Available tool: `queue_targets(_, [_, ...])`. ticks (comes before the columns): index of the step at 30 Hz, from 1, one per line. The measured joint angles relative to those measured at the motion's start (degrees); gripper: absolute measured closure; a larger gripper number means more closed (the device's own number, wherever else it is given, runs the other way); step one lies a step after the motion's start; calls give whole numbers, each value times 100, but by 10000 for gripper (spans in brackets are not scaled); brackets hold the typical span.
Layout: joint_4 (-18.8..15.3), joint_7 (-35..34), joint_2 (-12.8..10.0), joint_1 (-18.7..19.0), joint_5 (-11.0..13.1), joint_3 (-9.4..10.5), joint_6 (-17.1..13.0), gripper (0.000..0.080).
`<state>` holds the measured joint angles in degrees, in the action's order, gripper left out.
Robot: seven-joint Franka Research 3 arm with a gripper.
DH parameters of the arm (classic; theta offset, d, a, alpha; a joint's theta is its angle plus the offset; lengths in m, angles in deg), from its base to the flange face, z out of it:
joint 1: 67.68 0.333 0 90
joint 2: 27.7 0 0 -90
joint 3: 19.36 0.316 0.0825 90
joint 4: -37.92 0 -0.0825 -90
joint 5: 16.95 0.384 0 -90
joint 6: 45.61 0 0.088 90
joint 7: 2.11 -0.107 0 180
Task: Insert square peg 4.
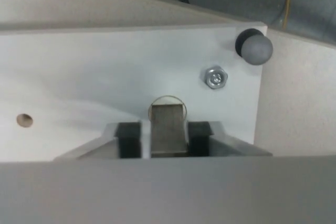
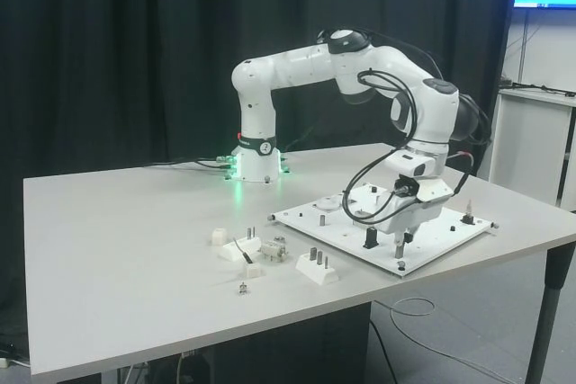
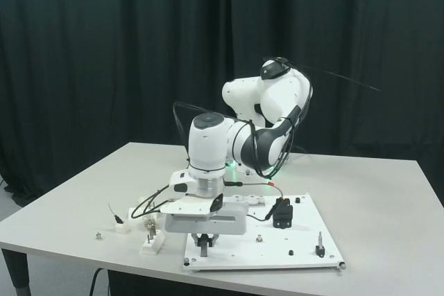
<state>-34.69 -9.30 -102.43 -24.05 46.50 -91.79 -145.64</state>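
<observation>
Gripper [image 1: 168,142] fingers clamp the peg [image 1: 168,129] by 2 flat sides, tip at a ringed hole in the white board [image 1: 105,72]; peg looks rigid, smooth, likely metal, slip-prone

White arm [image 2: 306,65] bent low, pincer [image 1: 168,132] seemingly clamped, pointing straight down.

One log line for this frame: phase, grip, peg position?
phase: inserting | gripper: shut on grey square peg | peg: upright at hole in white board
</observation>
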Motion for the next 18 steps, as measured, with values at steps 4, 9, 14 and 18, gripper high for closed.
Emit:
queue_targets(4, [19,-38,0,4,0,13,-24,489])
queue_targets(9, [24,-81,0,6,-7,13,-50,179])
queue_targets(14, [25,-128,6,6,-48,-1,-60,179])
queue_targets(18, [25,-189,20,5,-89,-18,-60,15])
